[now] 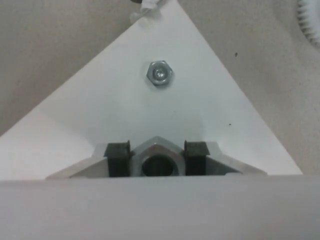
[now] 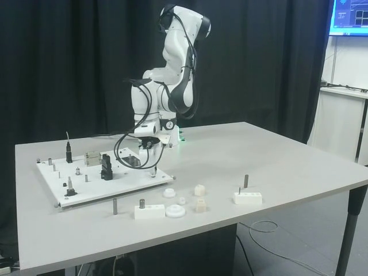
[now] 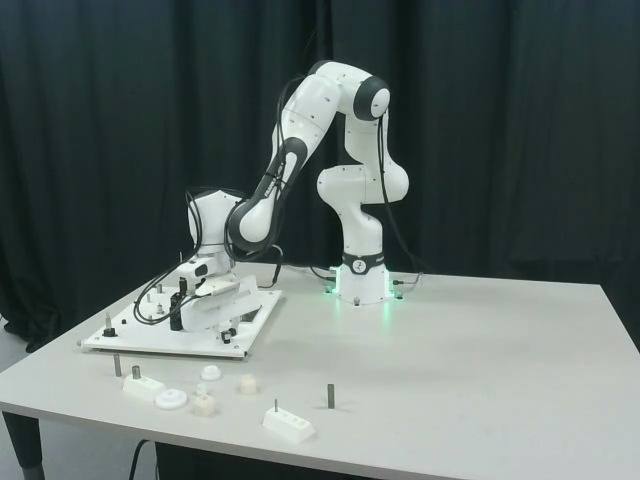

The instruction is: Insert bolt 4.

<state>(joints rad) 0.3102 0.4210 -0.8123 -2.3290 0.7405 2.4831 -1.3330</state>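
**Ana:** Clutter first. What lies around the white board (image 2: 109,183) on the grey table (image 2: 276,161)?

**Ben:** In the first room view, loose parts sit in front of its near edge: a white block (image 2: 149,211) with a short pin standing in it, a flat white gear (image 2: 175,212), two smaller white pieces (image 2: 199,190) and a second white block (image 2: 248,198) farther along. A dark pin (image 2: 246,181) stands alone just behind that block. On the board itself are a black fixture (image 2: 106,167), a grey metal block (image 2: 91,158) and several upright pegs.

**Ana:** Does any of it stand in the arm's way?

**Ben:** The gripper (image 2: 148,150) is low over the board's corner nearest the robot base, with the black fixture just beside it. Cables loop down around the wrist there.

**Ana:** And the bolt?

**Ben:** Only the wrist view shows it. The two black fingertips are clenched on a hex-headed bolt (image 1: 159,159), one pad on each side, over the board's pointed corner. Another hex-headed fastener (image 1: 160,73) sits in the board, apart from the held one. A toothed white rim (image 1: 310,22) peeks in at the picture's edge.

**Ana:** What do the room cameras add?

**Ben:** The second room view shows the arm bent forward and down from its base (image 3: 362,285), and the rest of the table. Neither room view shows the bolt.
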